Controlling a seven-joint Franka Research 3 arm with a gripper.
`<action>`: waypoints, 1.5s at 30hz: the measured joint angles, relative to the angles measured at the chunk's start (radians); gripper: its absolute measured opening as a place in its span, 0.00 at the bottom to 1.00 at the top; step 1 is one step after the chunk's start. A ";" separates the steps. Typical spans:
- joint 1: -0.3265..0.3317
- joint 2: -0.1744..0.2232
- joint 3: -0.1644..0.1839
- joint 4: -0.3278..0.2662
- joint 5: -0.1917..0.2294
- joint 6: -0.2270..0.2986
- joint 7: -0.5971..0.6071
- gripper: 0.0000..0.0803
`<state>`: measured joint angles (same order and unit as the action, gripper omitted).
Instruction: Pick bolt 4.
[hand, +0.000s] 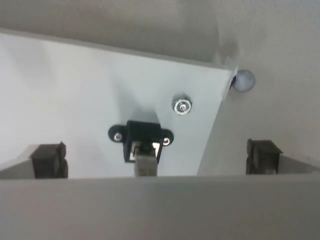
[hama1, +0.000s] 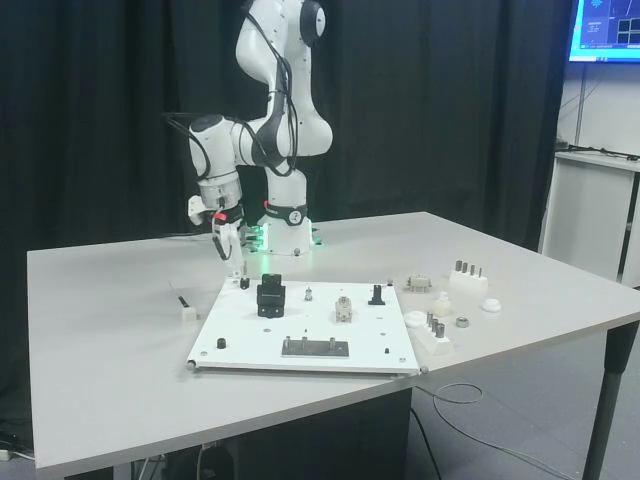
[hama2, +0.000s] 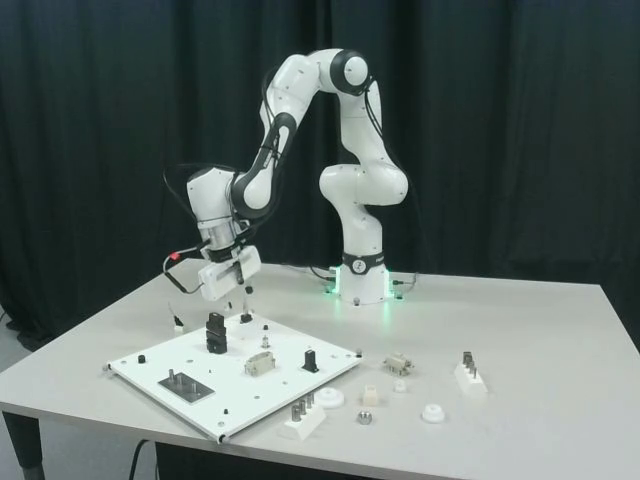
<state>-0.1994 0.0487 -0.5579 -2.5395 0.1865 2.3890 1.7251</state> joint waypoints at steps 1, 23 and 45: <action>0.000 -0.005 0.000 0.000 -0.001 -0.002 0.001 0.99; 0.000 -0.070 0.001 0.000 -0.003 -0.017 -0.001 1.00; 0.000 -0.087 0.001 0.000 -0.004 -0.009 -0.102 1.00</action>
<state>-0.1990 -0.0378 -0.5566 -2.5394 0.1825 2.3798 1.6235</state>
